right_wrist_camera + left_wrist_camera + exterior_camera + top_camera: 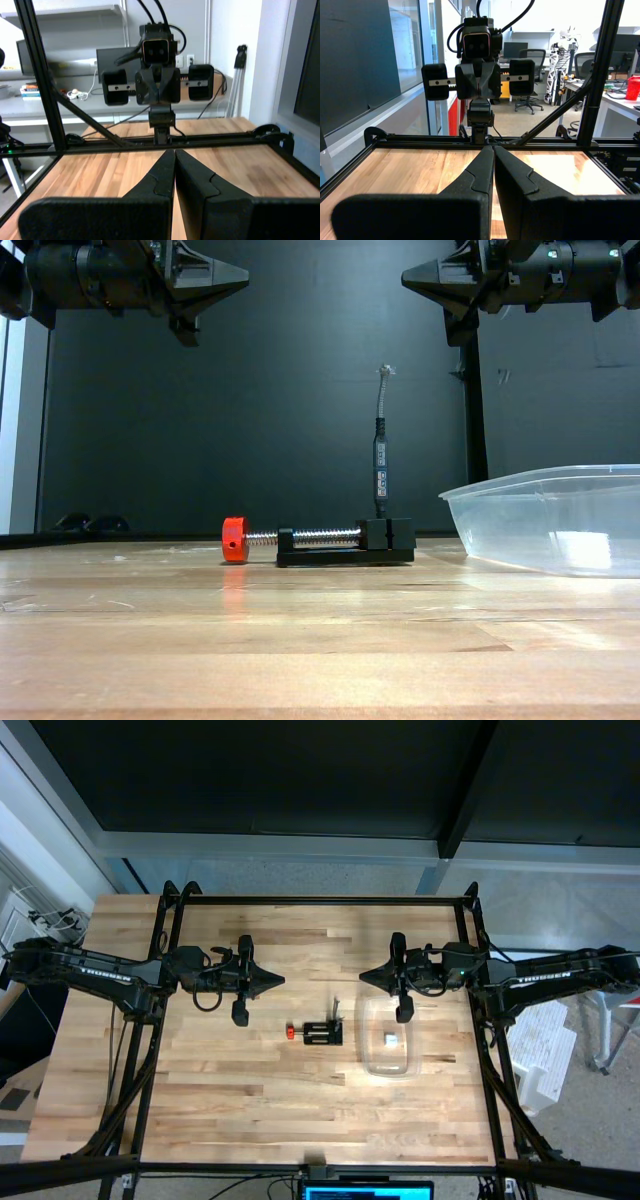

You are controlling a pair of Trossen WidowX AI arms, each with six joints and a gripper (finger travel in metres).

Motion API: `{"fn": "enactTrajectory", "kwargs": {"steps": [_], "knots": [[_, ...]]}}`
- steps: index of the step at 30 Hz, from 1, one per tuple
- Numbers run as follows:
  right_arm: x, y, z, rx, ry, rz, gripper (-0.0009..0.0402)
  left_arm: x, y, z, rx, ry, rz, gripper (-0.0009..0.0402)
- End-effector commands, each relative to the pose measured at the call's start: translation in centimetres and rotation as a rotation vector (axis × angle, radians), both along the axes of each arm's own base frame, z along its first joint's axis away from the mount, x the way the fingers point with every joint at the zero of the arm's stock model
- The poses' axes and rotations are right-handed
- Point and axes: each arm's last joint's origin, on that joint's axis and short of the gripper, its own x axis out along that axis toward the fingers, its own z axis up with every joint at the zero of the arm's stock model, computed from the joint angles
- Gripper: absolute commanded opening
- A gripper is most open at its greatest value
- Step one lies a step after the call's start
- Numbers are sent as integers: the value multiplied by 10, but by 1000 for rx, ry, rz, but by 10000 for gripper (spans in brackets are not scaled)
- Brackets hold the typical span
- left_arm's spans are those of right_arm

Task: Remove the USB-C connector from taskboard and place in the container

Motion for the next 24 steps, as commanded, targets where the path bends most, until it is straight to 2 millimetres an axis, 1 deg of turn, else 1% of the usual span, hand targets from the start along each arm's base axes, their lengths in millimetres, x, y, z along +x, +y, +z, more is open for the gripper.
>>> {"fn": "enactTrajectory", "kwargs": {"steps": [1, 4, 8, 16, 24], "knots": [[5, 0, 4, 21, 90, -4, 0, 0, 0, 0, 0, -1, 0, 0], [13, 0, 6, 39, 203, -5, 0, 0, 0, 0, 0, 0, 0, 0], [23, 6, 6, 34, 332, 8, 0, 0, 0, 0, 0, -1, 0, 0], [42, 21, 1, -13, 579, -24, 0, 0, 0, 0, 0, -1, 0, 0], [60, 33, -7, -49, 776, 12, 0, 0, 0, 0, 0, 0, 0, 0]]}}
